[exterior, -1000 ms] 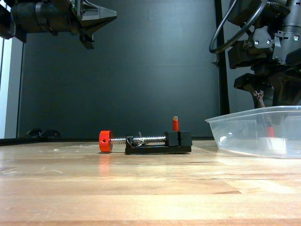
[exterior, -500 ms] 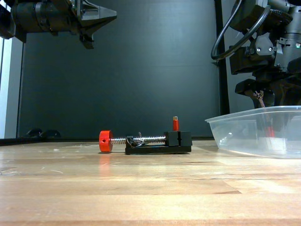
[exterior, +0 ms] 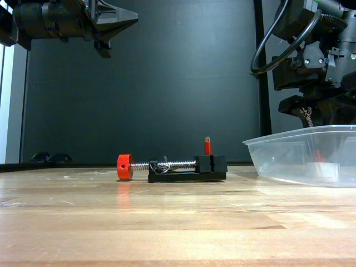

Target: Pick the RCA connector and install on taskboard

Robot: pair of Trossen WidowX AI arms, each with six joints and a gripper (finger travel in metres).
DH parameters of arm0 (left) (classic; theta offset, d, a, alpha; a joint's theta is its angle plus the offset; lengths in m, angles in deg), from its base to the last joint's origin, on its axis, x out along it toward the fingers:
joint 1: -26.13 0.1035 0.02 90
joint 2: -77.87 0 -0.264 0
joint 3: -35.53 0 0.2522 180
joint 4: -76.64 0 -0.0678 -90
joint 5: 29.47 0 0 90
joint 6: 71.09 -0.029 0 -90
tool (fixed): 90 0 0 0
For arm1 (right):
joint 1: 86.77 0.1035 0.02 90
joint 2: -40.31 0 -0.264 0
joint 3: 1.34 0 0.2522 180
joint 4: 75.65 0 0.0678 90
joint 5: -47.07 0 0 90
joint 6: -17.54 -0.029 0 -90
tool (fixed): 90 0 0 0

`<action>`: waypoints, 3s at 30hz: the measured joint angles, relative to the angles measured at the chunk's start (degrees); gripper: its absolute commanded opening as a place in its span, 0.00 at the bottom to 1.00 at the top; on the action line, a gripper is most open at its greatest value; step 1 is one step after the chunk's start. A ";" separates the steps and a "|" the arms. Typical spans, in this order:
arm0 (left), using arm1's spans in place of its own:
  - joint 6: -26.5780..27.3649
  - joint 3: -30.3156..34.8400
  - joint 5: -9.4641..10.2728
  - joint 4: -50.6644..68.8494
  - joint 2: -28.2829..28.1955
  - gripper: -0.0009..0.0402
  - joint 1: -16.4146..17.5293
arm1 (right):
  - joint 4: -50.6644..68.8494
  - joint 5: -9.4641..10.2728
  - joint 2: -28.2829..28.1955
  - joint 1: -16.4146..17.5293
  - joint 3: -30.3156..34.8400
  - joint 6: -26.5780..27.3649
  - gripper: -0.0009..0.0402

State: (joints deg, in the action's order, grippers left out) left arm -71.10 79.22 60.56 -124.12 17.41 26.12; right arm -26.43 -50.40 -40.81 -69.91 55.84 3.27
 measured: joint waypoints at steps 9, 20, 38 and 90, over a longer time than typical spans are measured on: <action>0.02 0.02 0.00 0.02 0.00 0.02 0.00 | -0.13 0.04 0.00 0.00 0.00 -0.02 0.14; 0.02 0.00 0.00 0.00 0.00 0.02 0.00 | -0.13 0.09 0.02 0.00 0.00 -0.02 0.03; 0.00 0.00 0.02 0.00 -0.02 0.02 0.00 | 4.37 0.00 6.40 -0.13 1.18 0.90 0.02; 0.00 0.02 0.02 0.02 -0.02 0.02 0.00 | 13.11 -0.02 -10.99 -4.76 29.05 1.29 0.02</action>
State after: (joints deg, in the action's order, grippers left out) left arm -71.10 79.24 60.58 -124.10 17.38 26.12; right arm -13.31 -50.42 -51.80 -74.68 84.89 4.56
